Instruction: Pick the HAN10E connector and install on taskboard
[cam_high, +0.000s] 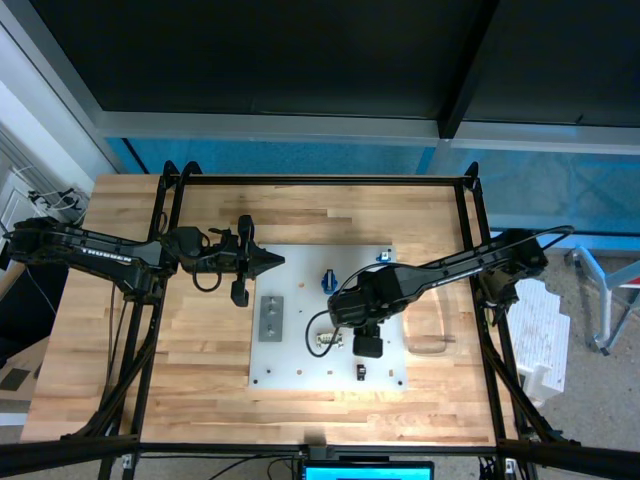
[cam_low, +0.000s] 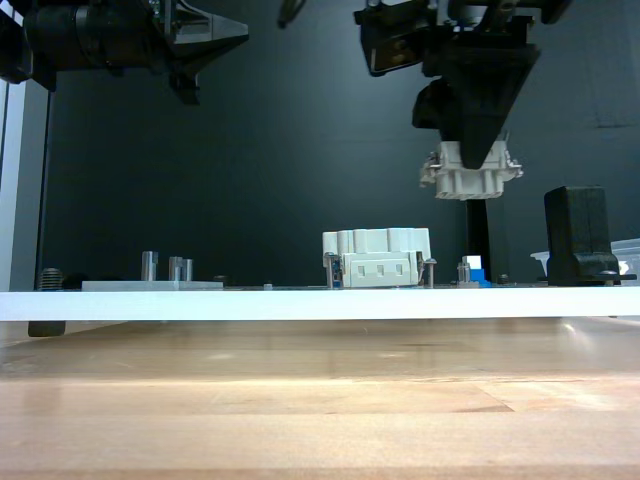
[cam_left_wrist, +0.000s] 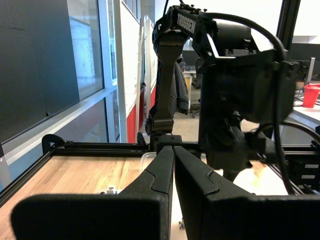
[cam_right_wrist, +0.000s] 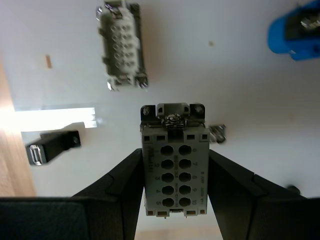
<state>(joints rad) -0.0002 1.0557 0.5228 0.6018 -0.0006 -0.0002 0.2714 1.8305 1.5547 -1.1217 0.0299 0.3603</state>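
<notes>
— Where's the HAN10E connector (cam_right_wrist: 174, 170)?
— Clamped in the right tool (cam_low: 472, 155), up in the air above the taskboard (cam_high: 300, 290), near its pale socket (cam_right_wrist: 121, 45).
— And the left tool (cam_high: 272, 260)?
— Fingers together, hovering at the taskboard's left edge.

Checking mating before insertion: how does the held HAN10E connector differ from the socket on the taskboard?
The HAN10E connector hangs in air, clamped by the right gripper; the socket sits on the taskboard. The connector's face shows two columns of round holes; the socket's looks recessed. It is offset sideways from the socket, not over it. Both are pale rectangular blocks. The left gripper is shut, aloft near the board's left edge.
</notes>
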